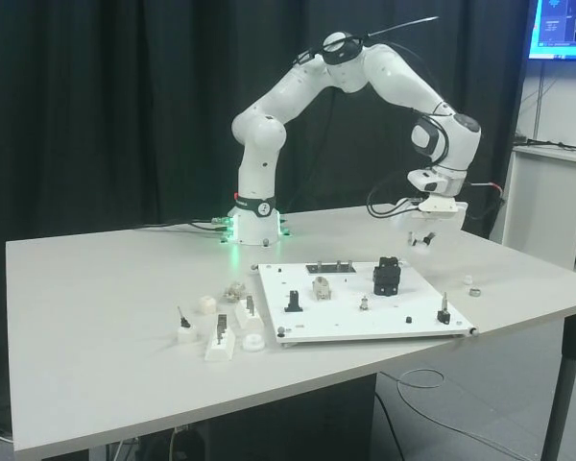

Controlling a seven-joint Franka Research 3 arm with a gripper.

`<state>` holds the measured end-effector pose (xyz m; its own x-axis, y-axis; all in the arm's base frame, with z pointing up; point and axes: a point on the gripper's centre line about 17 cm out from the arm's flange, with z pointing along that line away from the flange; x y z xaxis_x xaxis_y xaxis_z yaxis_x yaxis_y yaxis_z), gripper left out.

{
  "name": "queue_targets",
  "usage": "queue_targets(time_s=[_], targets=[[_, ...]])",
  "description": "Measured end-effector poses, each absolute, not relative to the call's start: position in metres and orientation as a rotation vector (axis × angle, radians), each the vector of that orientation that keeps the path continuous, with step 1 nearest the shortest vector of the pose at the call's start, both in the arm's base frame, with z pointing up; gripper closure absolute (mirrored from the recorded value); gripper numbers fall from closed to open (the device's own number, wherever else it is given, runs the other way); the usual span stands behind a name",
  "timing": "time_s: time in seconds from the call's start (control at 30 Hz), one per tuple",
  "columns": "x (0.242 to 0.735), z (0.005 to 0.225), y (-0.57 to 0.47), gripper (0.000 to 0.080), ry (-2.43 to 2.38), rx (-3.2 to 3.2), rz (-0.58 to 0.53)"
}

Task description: Insert large gear.

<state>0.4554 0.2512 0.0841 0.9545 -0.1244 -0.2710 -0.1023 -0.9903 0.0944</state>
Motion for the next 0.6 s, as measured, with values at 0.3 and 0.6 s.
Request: queue_targets(time_s=[0.3,0.6], targets=[[0.446,0.085,0.231,0.0471,-0.155,3.010,-0.429],[0.441,0.087,0.209,0.0471,-0.141,2.994,-0.422]])
